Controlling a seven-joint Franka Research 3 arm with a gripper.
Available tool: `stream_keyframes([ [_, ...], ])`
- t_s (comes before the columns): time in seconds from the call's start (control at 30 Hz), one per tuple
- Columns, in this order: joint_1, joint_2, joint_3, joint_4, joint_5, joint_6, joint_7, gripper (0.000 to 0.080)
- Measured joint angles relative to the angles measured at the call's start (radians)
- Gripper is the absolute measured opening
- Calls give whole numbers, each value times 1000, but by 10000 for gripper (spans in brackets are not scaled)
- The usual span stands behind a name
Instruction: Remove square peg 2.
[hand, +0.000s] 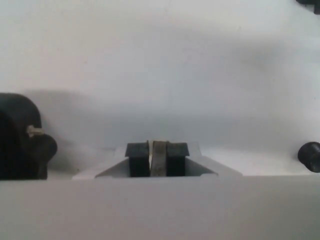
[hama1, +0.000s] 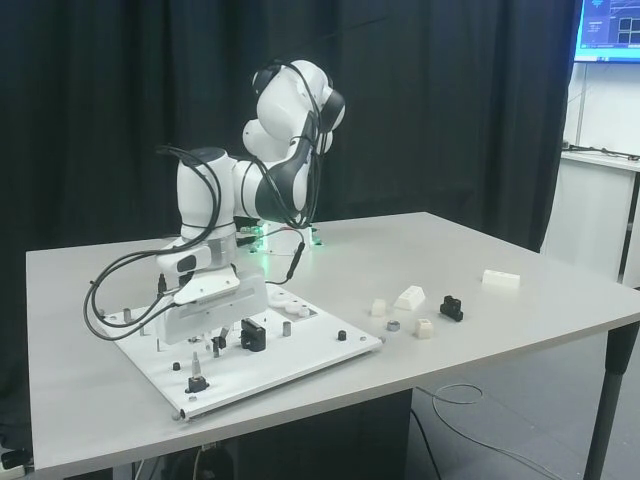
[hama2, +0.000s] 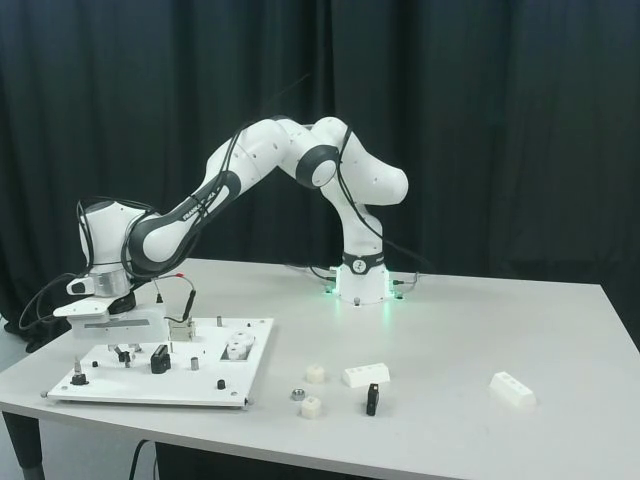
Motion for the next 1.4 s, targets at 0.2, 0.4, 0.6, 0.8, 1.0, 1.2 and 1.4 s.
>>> stream_keyframes([
  [0.2, -3, 4, 0, 9, 1, -9, 1, 65],
  [0.4, -6, 8, 0, 18, 1, -19, 1, 65],
  [0.6, -6, 8, 0, 19, 1, -19, 0, 65],
  [0.8, -6, 8, 0, 19, 1, -19, -4, 65],
  [1.0, -6, 8, 0, 19, 1, -19, -12, 65],
  [1.2, -6, 8, 0, 18, 1, -18, -17, 65],
  [1.4, -6, 8, 0, 18, 1, -17, -21, 65],
])
